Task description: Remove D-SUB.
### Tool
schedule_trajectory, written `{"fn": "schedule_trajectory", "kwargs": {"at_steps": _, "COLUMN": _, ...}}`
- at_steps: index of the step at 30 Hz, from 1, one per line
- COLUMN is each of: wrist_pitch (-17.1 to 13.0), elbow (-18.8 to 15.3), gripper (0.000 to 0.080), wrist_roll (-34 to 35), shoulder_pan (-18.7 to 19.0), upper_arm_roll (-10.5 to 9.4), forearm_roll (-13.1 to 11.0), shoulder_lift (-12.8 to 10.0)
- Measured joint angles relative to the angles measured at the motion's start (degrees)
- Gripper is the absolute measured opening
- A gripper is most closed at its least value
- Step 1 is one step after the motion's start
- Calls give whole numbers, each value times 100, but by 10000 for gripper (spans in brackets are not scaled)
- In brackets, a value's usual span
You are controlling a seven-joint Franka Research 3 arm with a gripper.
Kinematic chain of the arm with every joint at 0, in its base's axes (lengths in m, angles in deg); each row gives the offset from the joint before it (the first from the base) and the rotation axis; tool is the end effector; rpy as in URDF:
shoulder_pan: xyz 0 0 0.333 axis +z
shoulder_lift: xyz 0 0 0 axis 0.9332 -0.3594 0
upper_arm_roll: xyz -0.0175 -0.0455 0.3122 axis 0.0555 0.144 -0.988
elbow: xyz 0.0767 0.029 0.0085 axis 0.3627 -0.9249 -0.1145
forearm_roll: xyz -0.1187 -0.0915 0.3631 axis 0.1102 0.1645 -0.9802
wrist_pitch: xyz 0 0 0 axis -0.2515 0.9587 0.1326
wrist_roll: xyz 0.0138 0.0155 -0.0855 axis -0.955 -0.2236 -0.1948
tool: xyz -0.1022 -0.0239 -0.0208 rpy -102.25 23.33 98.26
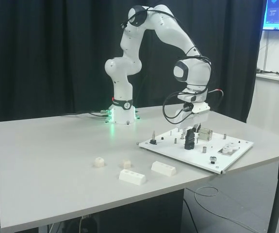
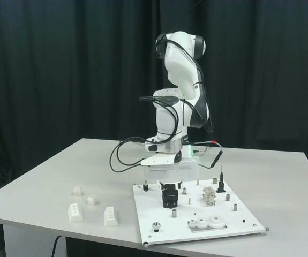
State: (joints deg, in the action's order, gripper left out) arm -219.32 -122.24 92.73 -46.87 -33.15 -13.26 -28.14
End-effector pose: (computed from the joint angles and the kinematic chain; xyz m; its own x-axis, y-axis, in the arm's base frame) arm 0.5718 0.0783 0.2636 0.8540 -0.5154 -0.0709 -0.5124 -0.8569 0.0567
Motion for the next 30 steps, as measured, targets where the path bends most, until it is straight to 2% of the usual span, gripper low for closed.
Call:
{"fn": "schedule_trajectory", "kwargs": {"at_steps": 3, "wrist_pitch": 0, "elbow": 0, "gripper": 662, "wrist_roll": 0, "shoulder_pan": 0, "upper_arm_roll": 28, "forearm_roll": 0, "shoulder_lift": 1}}
{"fn": "schedule_trajectory", "kwargs": {"at_steps": 4, "wrist_pitch": 0, "elbow": 0, "gripper": 462, "wrist_roll": -1, "shoulder_pan": 0, "upper_arm_roll": 32, "forearm_roll": -1, "shoulder_lift": 3}}
{"fn": "schedule_trajectory", "kwargs": {"at_steps": 8, "wrist_pitch": 0, "elbow": 0, "gripper": 462, "wrist_roll": -2, "shoulder_pan": 0, "upper_arm_roll": 32, "forearm_roll": -1, "shoulder_lift": 10}}
{"fn": "schedule_trajectory", "kwargs": {"at_steps": 9, "wrist_pitch": 0, "elbow": 0, "gripper": 391, "wrist_roll": -2, "shoulder_pan": -1, "upper_arm_roll": 33, "forearm_roll": -4, "shoulder_lift": 12}}
{"fn": "schedule_trajectory", "kwargs": {"at_steps": 21, "wrist_pitch": -16, "elbow": 25, "gripper": 392, "wrist_roll": 9, "shoulder_pan": -1, "upper_arm_roll": 44, "forearm_roll": -6, "shoulder_lift": 68}}
{"fn": "schedule_trajectory", "kwargs": {"at_steps": 30, "wrist_pitch": 49, "elbow": 53, "gripper": 392, "wrist_roll": 9, "shoulder_pan": -1, "upper_arm_roll": 78, "forearm_roll": 5, "shoulder_lift": 232}}
